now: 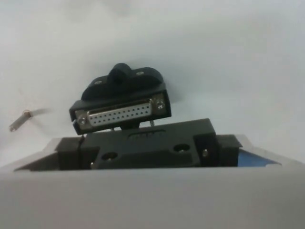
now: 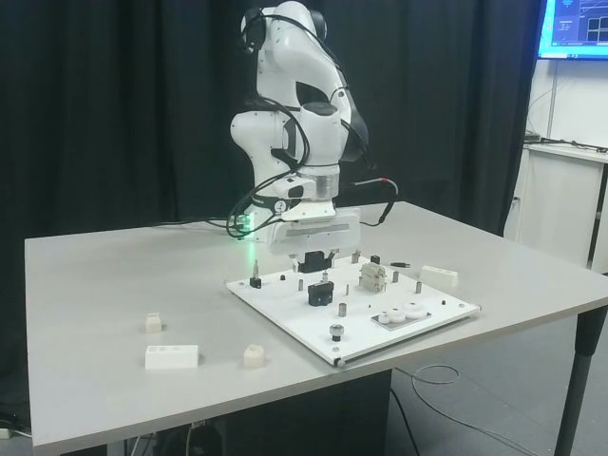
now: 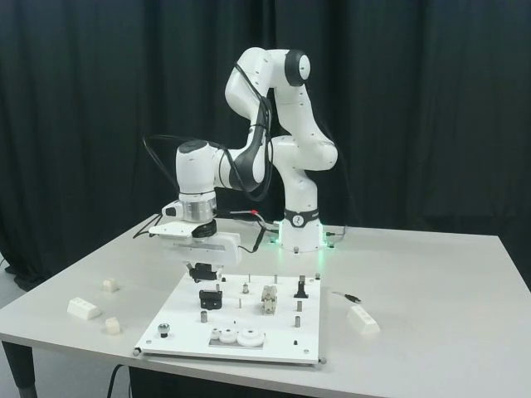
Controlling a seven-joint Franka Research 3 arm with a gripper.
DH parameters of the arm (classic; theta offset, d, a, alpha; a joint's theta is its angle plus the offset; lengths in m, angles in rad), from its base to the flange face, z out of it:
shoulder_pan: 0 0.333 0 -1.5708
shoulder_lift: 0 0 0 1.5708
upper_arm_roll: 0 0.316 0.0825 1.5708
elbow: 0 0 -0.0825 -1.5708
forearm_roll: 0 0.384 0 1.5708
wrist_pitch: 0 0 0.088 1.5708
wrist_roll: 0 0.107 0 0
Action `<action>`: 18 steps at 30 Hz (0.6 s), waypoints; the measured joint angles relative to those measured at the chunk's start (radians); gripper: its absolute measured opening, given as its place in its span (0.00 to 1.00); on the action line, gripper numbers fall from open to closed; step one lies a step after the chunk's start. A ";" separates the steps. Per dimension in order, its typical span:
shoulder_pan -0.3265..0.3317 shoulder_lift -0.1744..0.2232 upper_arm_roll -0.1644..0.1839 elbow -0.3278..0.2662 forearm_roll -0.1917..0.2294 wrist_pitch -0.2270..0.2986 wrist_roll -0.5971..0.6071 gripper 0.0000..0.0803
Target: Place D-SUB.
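While end effector (image 2: pixel 313 257) clamps D-SUB (image 1: pixel 121 102), white board (image 3: pixel 182 327) below, pegs (image 3: pixel 297 318) nearby.

The white arm (image 3: pixel 265 141) bends forward and down, its claw (image 3: pixel 203 270) pointing straight downward

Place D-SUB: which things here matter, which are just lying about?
Job:
- gripper
- black plug it carries
- white board
- black socket on the board

Lying about:
- three white blocks left of the board
- white block on its right

We see the black D-SUB (image 1: pixel 121 102) sitting on the white board (image 2: pixel 285 299), its pin face tilted toward us.
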 joint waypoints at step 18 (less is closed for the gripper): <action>0.003 0.002 -0.007 -0.001 0.000 0.008 0.013 0.72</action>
